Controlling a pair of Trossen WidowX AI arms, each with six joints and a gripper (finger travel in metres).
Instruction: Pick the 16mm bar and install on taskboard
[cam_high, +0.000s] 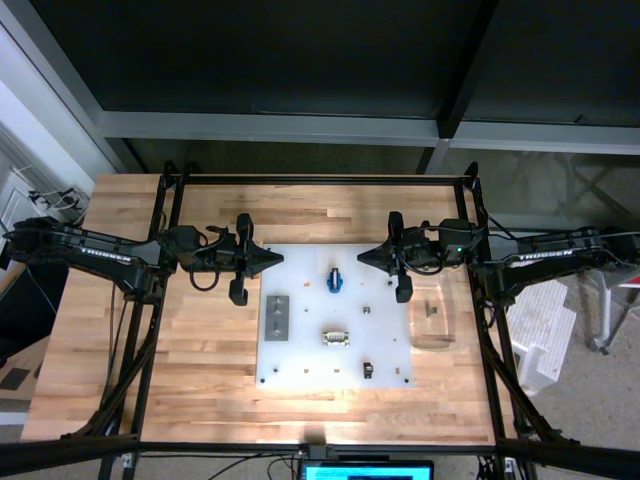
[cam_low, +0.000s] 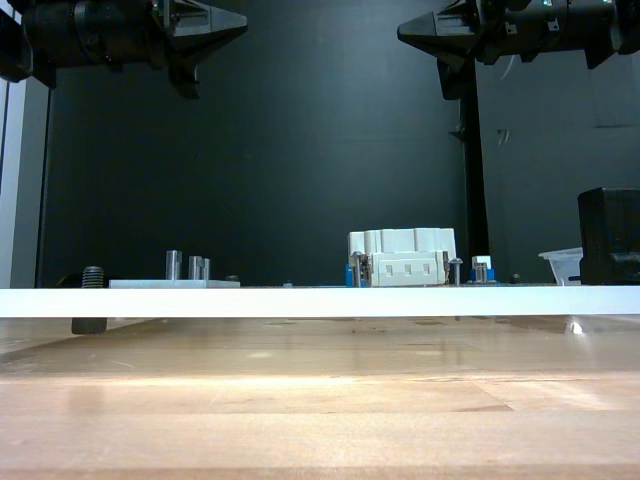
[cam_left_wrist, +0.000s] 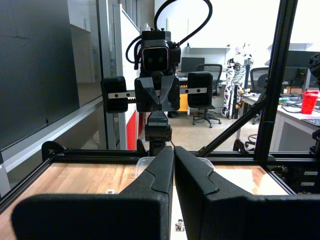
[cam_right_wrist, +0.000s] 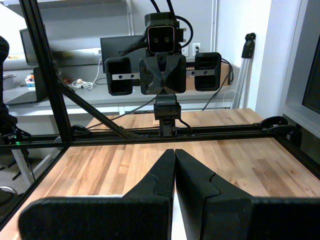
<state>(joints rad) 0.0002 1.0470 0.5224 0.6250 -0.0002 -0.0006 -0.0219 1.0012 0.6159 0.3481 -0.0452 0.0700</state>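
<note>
High view: left gripper (cam_high: 276, 260) and right gripper (cam_high: 364, 257) hang above the taskboard's (cam_high: 300, 360) far edge, mid-frame; the small grey piece in the tray (cam_high: 432, 346) at right may be the 16mm bar (cam_high: 432, 310), lying free. Low view: both high, upper corners. Wrist views: both clenched on nothing

Left claw (cam_high: 277, 259) over taskboard (cam_high: 300, 372) far-left edge; right claw (cam_high: 363, 257) over far-right part; tray (cam_high: 437, 346) right of taskboard.
</note>
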